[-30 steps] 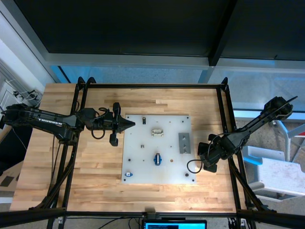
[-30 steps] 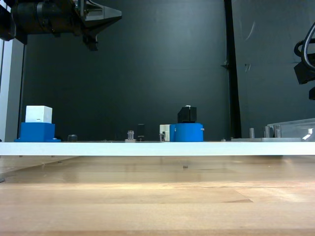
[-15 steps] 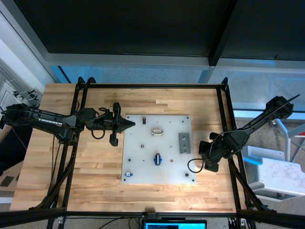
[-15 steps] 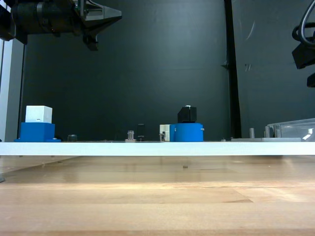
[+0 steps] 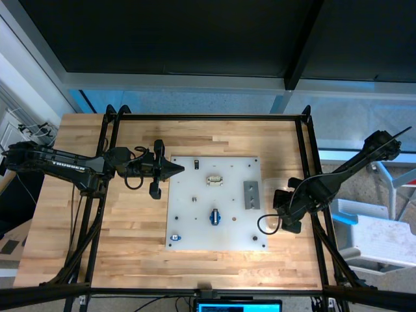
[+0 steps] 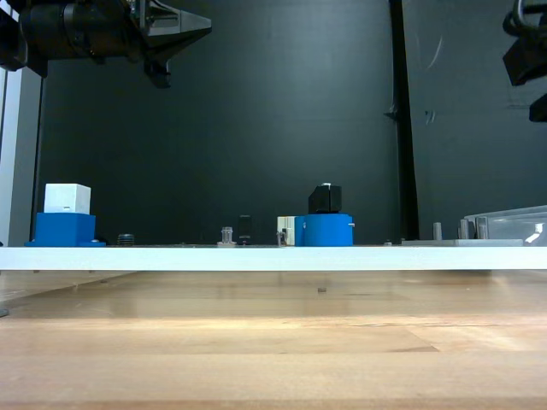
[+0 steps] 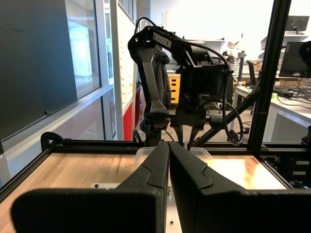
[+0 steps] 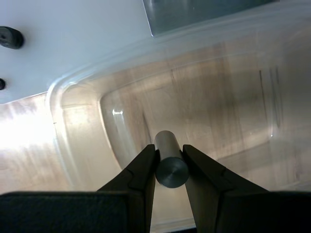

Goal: Pick the 16mm cylinder and place it in the taskboard

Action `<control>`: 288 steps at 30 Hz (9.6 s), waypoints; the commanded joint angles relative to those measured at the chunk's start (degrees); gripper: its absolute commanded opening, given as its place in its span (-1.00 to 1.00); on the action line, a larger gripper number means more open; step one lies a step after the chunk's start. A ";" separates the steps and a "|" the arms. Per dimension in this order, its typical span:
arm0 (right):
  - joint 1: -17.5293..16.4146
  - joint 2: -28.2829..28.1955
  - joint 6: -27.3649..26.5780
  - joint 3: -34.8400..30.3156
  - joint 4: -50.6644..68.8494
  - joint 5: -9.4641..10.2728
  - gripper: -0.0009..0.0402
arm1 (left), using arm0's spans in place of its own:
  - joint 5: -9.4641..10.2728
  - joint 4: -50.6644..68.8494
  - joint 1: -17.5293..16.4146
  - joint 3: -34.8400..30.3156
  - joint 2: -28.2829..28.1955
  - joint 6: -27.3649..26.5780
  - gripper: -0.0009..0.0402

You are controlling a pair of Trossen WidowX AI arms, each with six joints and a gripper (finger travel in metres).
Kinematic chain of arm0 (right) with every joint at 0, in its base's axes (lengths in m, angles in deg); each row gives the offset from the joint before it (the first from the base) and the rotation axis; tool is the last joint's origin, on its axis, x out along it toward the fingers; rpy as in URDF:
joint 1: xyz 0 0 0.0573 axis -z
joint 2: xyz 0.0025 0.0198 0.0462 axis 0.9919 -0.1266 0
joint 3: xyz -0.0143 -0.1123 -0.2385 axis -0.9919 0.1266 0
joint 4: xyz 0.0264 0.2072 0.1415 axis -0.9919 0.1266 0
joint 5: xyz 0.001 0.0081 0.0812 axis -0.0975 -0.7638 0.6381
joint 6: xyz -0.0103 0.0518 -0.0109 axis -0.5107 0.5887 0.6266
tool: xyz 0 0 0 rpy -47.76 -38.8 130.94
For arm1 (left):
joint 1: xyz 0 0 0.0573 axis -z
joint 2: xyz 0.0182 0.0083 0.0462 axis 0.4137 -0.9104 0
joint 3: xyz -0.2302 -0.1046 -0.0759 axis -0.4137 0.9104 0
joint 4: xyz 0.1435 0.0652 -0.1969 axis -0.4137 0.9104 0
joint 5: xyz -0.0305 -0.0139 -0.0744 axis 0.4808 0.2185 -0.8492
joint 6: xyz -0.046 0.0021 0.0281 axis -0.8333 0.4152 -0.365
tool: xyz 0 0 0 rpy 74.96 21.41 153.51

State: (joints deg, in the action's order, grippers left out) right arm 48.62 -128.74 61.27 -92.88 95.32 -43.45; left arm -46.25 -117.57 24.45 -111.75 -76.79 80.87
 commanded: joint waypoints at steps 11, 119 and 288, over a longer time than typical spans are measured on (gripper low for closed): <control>-0.04 0.37 0.02 -4.28 3.91 -0.02 -0.87 | -0.02 0.00 0.00 0.00 -0.02 0.02 -0.96; 13.86 -34.60 -26.99 -27.76 -11.54 3.23 -0.87 | -0.02 0.00 -0.02 0.00 -0.02 0.02 -0.96; 13.70 -37.57 -28.06 -21.79 -21.33 1.95 -0.07 | -0.02 0.00 0.00 0.00 -0.02 0.02 -0.96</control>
State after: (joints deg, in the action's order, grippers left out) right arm 62.36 -166.33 33.21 -114.65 74.01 -41.51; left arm -46.25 -117.57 24.45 -111.72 -76.81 80.87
